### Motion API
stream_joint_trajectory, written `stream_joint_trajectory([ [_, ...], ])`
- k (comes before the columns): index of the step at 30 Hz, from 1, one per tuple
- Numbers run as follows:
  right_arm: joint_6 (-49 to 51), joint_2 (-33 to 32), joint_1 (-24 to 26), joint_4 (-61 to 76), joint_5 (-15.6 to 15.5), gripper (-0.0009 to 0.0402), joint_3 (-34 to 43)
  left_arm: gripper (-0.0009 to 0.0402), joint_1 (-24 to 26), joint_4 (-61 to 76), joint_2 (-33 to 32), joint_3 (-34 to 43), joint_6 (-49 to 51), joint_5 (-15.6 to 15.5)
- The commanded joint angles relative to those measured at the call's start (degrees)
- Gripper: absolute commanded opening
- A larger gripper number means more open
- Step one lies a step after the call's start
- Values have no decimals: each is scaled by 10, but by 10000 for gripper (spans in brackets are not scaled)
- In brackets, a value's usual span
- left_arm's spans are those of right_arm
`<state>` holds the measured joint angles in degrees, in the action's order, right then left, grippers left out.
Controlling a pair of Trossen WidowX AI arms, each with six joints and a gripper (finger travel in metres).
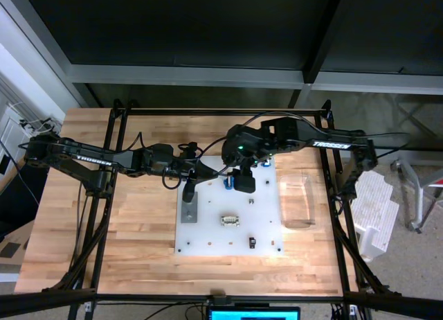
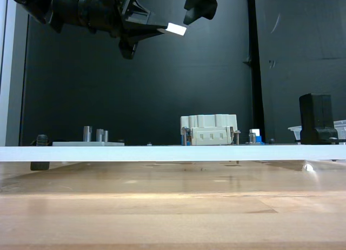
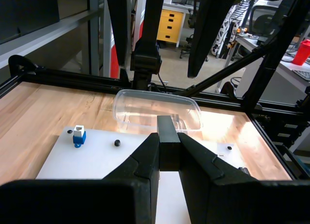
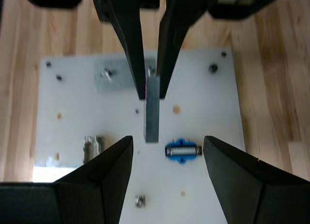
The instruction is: Pick the 16mm bar and install on taskboard
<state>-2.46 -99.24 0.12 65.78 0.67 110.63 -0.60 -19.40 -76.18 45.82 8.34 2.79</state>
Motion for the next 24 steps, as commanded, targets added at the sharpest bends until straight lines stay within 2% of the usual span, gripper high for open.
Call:
stream_joint_trajectory([
  [1,2,46,-1,-72,0,205,-68,0,0,-13,0,0,2,-5],
  [14,24,223,-4,-404,14,204,-332,0,0,-70,0,0,4,-43],
  [20,17,265,-4,-521,23,204,-417,0,0,-116,0,0,4,-56],
  [24,11,268,-4,-595,23,204,-455,0,0,-148,0,0,4,-56],
])
